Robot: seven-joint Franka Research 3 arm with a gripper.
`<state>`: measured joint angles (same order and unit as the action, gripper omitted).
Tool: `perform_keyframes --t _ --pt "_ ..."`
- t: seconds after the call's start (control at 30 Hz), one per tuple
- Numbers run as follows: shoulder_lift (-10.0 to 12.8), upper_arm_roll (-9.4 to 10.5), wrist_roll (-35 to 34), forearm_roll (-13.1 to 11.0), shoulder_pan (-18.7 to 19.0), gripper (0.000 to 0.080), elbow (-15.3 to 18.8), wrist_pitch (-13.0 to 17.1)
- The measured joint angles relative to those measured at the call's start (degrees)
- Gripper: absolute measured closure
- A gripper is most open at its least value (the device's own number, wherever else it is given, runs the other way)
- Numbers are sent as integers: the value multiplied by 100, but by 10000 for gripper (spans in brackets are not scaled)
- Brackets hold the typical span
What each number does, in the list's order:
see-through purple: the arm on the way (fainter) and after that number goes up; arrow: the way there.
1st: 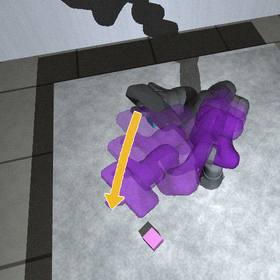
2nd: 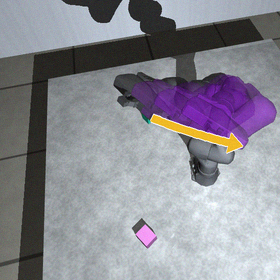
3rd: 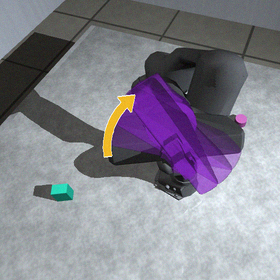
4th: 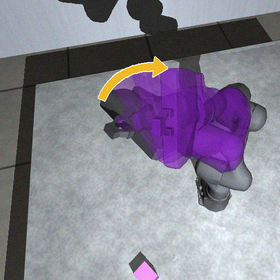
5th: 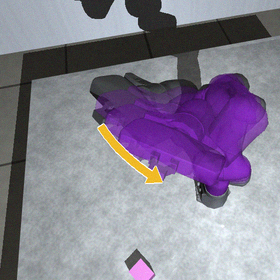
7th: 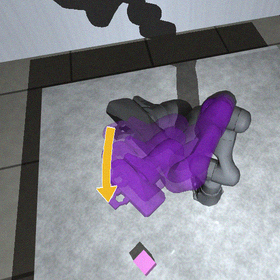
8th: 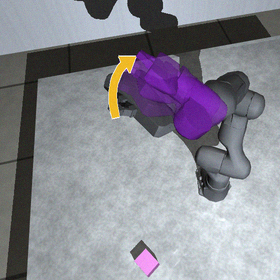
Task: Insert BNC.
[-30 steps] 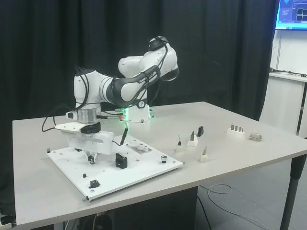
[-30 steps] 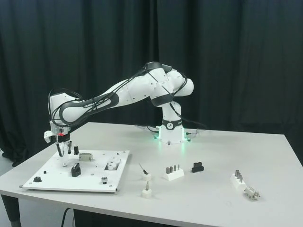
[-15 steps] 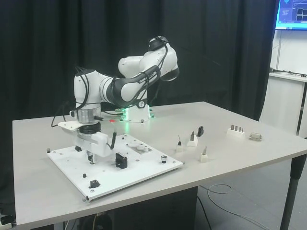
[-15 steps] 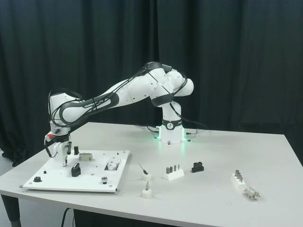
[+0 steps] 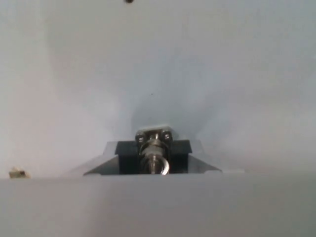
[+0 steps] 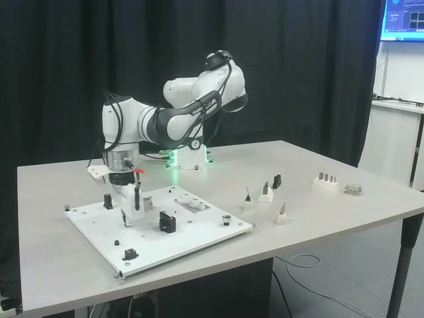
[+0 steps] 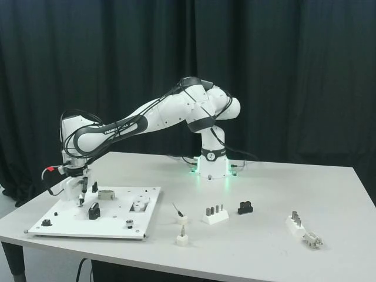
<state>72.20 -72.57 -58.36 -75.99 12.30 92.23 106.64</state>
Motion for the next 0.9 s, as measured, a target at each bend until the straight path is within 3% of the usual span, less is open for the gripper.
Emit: perform_keyframes --t 0.9 --pt "2 14 -2963 132 44 682 2 95"
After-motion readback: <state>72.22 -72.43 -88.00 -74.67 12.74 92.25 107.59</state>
